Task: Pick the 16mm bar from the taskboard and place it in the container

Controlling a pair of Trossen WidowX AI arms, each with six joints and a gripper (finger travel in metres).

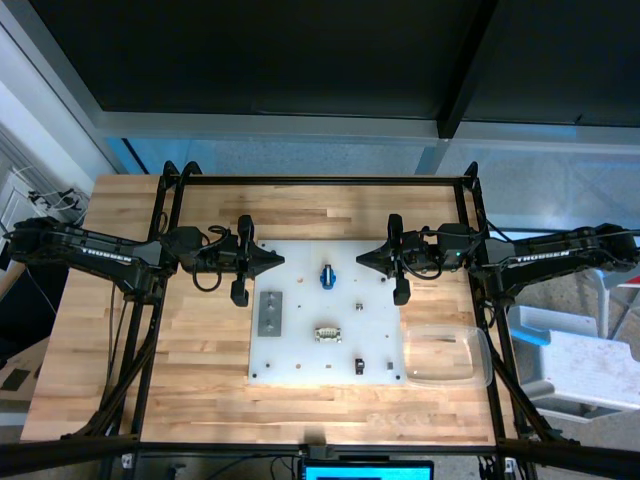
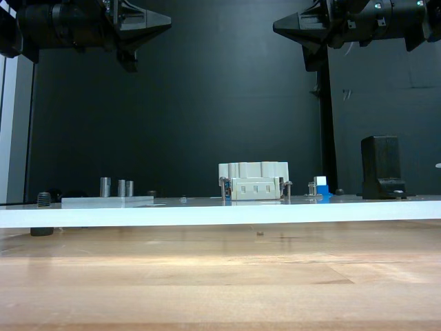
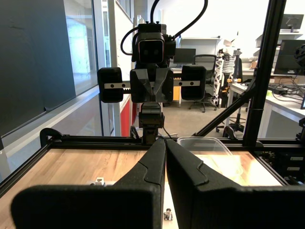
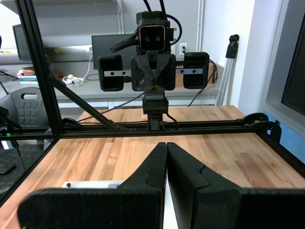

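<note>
Wooden tabletop (image 1: 200, 380) carries the white square taskboard (image 1: 300, 350); the clear plastic container (image 1: 447, 329) sits just off its right near corner, empty. Over its far edge hover the left end effector (image 1: 278, 257) and the right end effector (image 1: 362, 258) (both pinched shut, gripping nothing). Short silver bars (image 2: 105, 186) stand upright in the grey metal block (image 1: 270, 312); which is 16mm, I cannot tell.

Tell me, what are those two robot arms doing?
Nothing much yet. The left gripper and the right gripper both hang shut and empty above the far part of the white taskboard, facing each other. The clear container sits on the table by the board's near right corner, looking empty.
</note>
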